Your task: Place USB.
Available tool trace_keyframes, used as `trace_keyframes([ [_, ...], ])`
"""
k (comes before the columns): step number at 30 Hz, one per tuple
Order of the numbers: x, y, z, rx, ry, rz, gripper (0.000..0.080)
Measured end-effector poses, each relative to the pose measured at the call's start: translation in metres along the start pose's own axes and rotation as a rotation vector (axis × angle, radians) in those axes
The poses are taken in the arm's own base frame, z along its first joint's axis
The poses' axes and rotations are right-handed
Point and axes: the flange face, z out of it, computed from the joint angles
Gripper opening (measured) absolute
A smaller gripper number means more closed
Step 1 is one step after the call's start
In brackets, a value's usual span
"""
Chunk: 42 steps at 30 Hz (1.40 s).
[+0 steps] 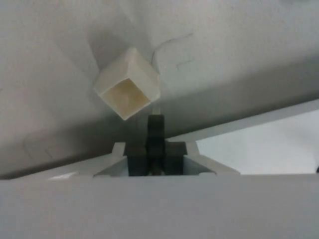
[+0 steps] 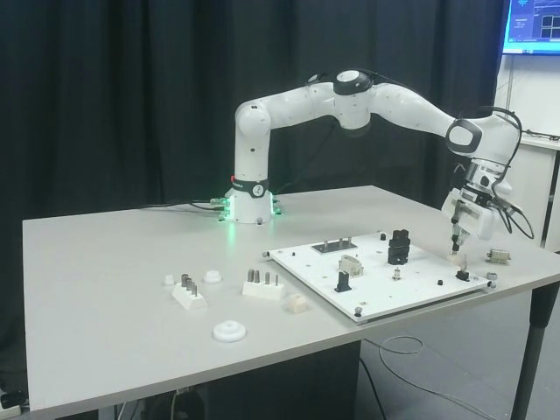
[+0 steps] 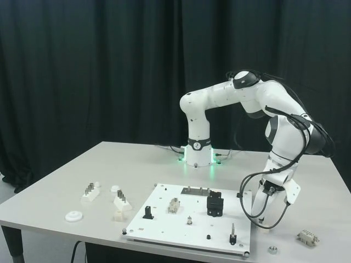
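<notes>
Black USB plug (image 1: 155,130) seen clamped between gripper (image 1: 155,167) fingers in wrist view, long axis in line with fingers, tip pointing away from gripper toward grey tabletop (image 1: 239,55). White open-topped cube (image 1: 128,83) seen just beyond plug tip. Gripper (image 2: 462,229) held above white board (image 2: 378,278) edge nearest tabletop's end.

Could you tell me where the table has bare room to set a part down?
The table is bare between the robot base and the white blocks. It is crowded on the white board, and beside it under the pincer.
</notes>
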Motion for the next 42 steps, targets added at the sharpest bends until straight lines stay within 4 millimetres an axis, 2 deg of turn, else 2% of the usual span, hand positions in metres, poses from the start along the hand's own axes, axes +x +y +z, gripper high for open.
trace_keyframes([
  [21,-0.003,-0.015,0.002,-0.021,-0.008,-0.022,0.0067],
  [42,-0.004,-0.019,0.012,-0.029,0.000,-0.021,0.0067],
])
